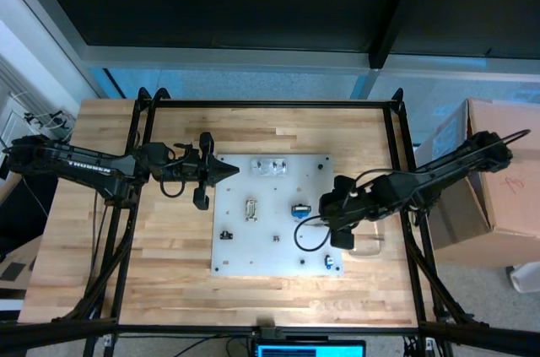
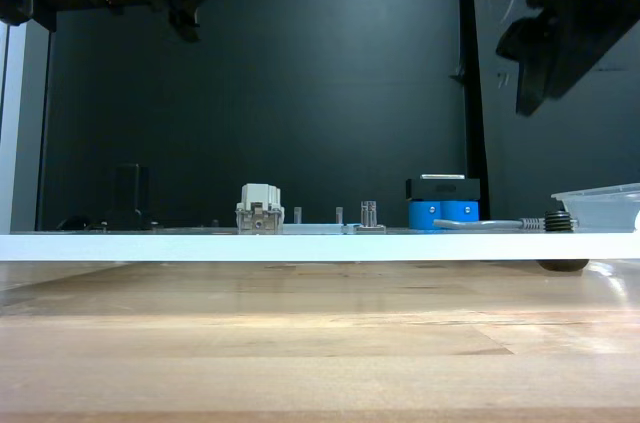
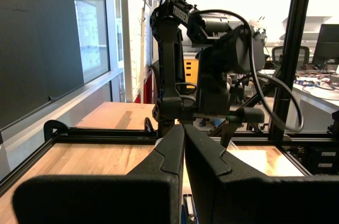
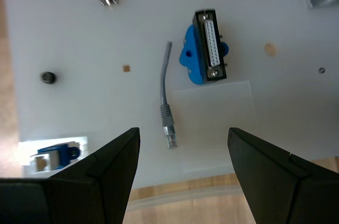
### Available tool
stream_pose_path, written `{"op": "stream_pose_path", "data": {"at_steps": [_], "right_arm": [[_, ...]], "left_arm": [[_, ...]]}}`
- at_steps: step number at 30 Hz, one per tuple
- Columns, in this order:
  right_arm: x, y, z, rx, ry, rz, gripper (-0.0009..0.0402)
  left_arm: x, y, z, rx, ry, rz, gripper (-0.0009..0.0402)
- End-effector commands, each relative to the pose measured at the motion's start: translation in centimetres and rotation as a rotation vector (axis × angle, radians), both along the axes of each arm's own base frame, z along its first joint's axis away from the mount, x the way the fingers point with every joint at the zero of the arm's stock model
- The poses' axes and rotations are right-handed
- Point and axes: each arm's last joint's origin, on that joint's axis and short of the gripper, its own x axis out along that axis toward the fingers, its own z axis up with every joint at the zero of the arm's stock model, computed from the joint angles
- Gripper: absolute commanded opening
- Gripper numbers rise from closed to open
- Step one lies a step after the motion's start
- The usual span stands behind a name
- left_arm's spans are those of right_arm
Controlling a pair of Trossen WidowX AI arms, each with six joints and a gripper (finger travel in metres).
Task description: Remove the RJ45 connector from the taskboard and place in the container
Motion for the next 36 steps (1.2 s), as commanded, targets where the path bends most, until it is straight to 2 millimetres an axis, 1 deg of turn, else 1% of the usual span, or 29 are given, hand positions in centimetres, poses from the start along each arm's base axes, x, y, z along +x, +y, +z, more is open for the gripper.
{"op": "stream_pose_path", "data": {"at_steps": [1,12,19,26,36], "right_arm": [[0.8,0.4,-0.9,0.003,0.04,0.012,0.0232],[3.0,1.5,-4.2,0.006,0.155,0.057,0.0232],[3.7,1.9,-6.0,0.004,0.218,0.088,0.0232],[3.6,1.8,-6.2,-0.014,0.23,0.119,0.0232],[3.0,1.4,-7.2,-0.028,0.261,0.129,0.0232]], "left_arm": [[0.0,0.0,0.0,0.0,-0.001,0.0,0.0],[0.0,0.0,0.0,0.0,0.0,0.0,0.0],[0.0,0.0,0.0,0.0,0.0,0.0,0.0],[0.0,0.0,0.0,0.0,-0.001,0.0,0.0],[0.0,0.0,0.0,0.0,0.0,0.0,0.0]]}}
